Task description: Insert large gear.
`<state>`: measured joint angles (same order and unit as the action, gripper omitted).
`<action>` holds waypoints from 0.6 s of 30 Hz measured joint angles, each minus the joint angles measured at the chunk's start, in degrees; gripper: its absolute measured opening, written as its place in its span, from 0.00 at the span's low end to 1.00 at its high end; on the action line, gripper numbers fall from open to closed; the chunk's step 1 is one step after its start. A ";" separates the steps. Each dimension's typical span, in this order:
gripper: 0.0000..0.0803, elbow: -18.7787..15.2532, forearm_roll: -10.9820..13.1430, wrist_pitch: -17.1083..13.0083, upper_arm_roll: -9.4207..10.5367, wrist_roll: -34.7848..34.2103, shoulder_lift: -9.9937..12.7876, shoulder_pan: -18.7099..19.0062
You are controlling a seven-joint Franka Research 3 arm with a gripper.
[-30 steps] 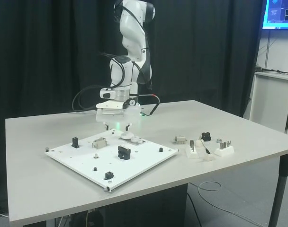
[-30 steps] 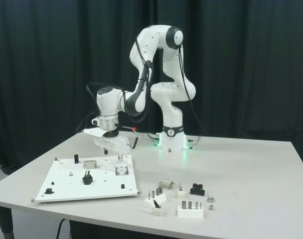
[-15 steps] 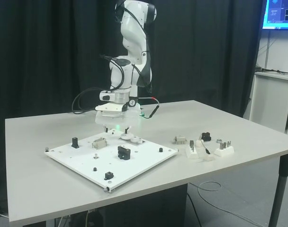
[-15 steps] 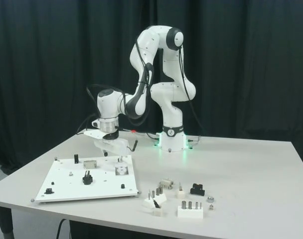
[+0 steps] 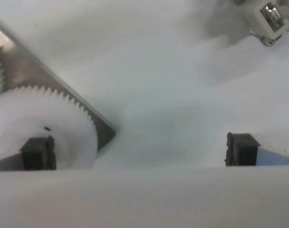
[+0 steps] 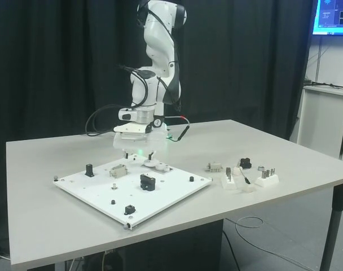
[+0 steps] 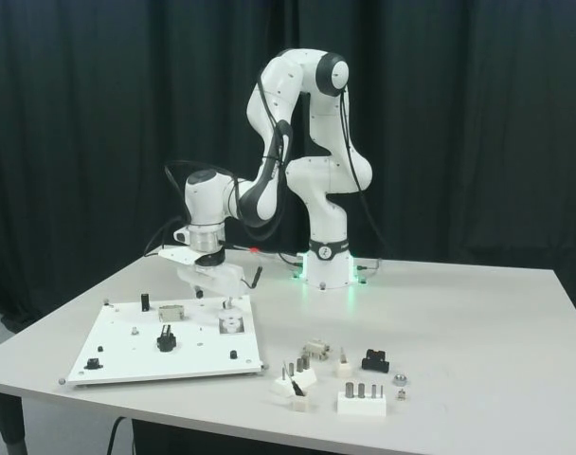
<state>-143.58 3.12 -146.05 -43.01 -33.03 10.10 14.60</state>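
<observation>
Since a second ago the gripper has risen a little above the white board, leaving the large gear behind. Nearest in the first room view, small black fixtures dot the board's front. Farther back, the gear sits flat on its grey metal plate (one black fingertip overlaps it in the wrist view, the other is well apart), so the fingers stand spread wide, holding nothing. Beyond rises the white arm on the grey table.
</observation>
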 joint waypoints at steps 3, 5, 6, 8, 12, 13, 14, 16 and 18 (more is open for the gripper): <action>1.00 -0.04 0.36 -0.45 0.00 0.36 0.22 0.00; 1.00 -0.07 0.87 -0.79 0.00 0.79 0.43 0.00; 1.00 -0.07 1.15 -0.91 0.00 1.07 0.56 0.00; 1.00 -0.07 1.67 -1.12 0.00 1.63 0.80 0.00; 1.00 -0.06 2.47 -1.31 -0.01 2.72 1.02 0.00; 1.00 -0.06 2.66 -1.33 -0.03 2.95 1.04 0.00; 1.00 -0.06 2.84 -1.33 -0.05 3.13 1.05 0.00; 1.00 -0.06 3.20 -1.33 -0.09 3.49 1.09 0.00; 1.00 -0.05 3.33 -1.33 -0.11 3.71 1.10 -0.01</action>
<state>-143.63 6.45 -147.38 -43.12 -29.32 11.20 14.60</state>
